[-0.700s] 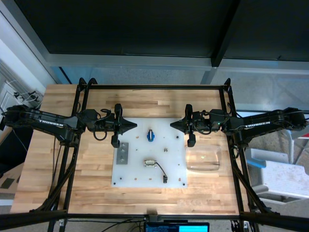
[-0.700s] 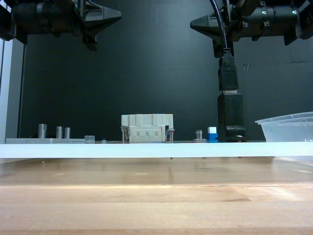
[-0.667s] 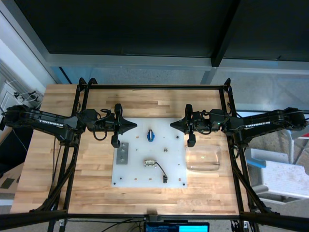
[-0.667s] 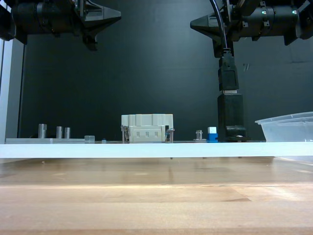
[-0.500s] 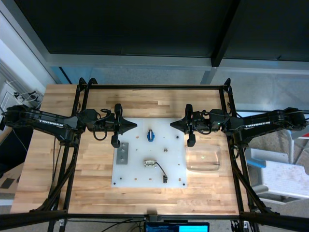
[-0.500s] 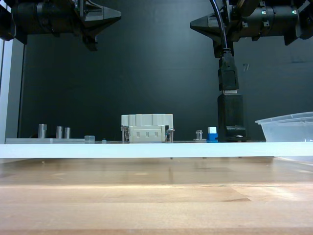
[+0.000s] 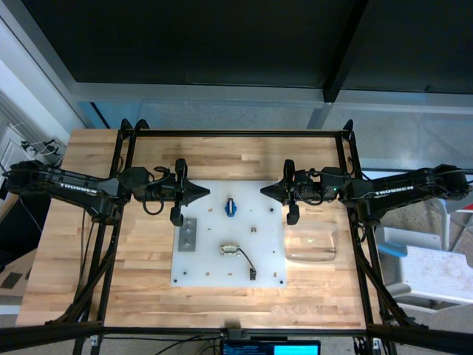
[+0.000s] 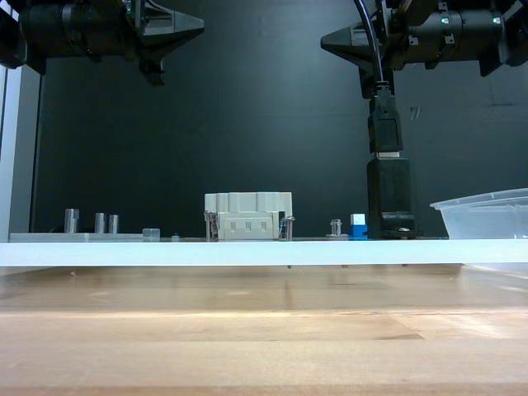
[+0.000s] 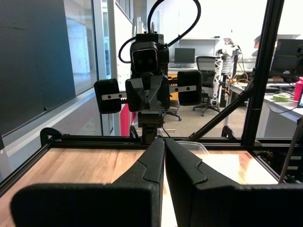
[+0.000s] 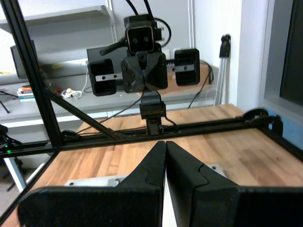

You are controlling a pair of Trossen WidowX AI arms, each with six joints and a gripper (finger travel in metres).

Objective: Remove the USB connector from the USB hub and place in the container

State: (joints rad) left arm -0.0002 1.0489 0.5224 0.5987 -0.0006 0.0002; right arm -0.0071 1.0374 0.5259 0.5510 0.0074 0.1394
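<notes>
Black USB connector (image 7: 246, 260) plugged in, both claws aloft.
Its cable curled from beside the silvery-beige block (image 7: 228, 250) to a plug standing upright in the USB hub (image 8: 389, 196), at the near right part of the white board (image 7: 207, 266). The clear container (image 7: 311, 244) sat on the wooden table (image 7: 133, 281) just right of the board. The left gripper (image 7: 208, 192) hung high over the board's far left edge and the right gripper (image 7: 263, 191) over its far right edge, facing each other, each with fingers pressed together and holding nothing.
</notes>
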